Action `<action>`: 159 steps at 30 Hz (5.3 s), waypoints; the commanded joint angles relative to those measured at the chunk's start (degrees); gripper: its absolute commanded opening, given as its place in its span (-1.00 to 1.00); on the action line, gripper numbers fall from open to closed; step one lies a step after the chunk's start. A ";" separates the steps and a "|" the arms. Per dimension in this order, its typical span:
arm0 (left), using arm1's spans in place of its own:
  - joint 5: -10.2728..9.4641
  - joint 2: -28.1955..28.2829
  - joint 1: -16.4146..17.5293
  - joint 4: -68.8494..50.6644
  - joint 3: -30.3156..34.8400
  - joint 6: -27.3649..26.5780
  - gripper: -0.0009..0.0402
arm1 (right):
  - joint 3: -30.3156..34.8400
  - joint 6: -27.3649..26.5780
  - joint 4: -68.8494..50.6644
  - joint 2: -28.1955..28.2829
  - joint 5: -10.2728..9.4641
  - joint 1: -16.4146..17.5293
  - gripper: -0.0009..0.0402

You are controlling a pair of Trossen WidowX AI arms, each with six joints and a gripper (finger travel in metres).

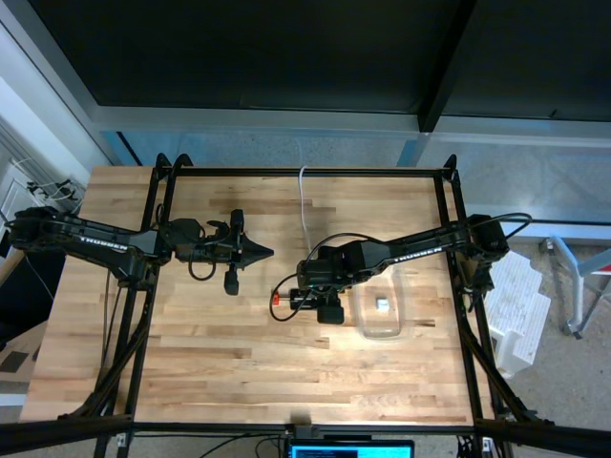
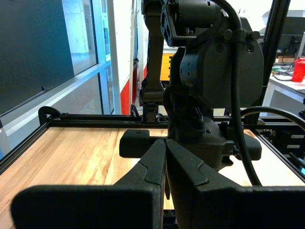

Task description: Remove the power plug from the receptacle and place in the container

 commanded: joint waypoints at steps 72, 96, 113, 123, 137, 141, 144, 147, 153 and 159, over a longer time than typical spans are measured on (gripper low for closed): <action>0.02 0.02 0.02 -0.02 0.00 0.00 -0.96 | 4.68 -0.42 -5.14 -1.09 -0.02 -0.33 -0.96; 0.02 0.02 0.00 -0.04 0.00 0.00 -0.96 | -5.88 2.75 -8.22 -13.73 0.02 2.12 -0.96; 0.00 0.02 0.02 -0.04 0.00 0.00 -0.96 | -25.68 7.26 -0.57 -25.55 -0.04 5.20 -0.95; 0.02 0.00 0.00 -0.02 0.00 0.00 -0.96 | -32.94 7.37 3.30 -29.59 0.02 5.53 -0.78; 0.02 0.02 0.00 -0.02 0.00 0.00 -0.96 | -37.81 8.31 6.14 -33.66 1.53 5.53 -0.48; 0.00 0.02 0.00 -0.02 0.00 0.00 -0.96 | -37.75 8.61 6.12 -34.45 1.53 5.53 -0.29; 0.02 0.02 0.02 -0.02 0.00 0.00 -0.96 | -37.77 8.61 5.90 -34.97 1.51 5.53 -0.16; 0.02 0.00 0.02 -0.02 0.00 0.00 -0.96 | -37.57 8.68 5.49 -35.34 1.49 5.53 -0.06; 0.00 0.00 0.00 -0.02 0.00 0.00 -0.96 | -35.71 8.66 2.84 -35.54 1.51 5.53 0.04; 0.00 0.02 0.00 -0.02 0.00 0.00 -0.96 | -35.54 8.63 2.84 -35.54 1.51 5.53 0.01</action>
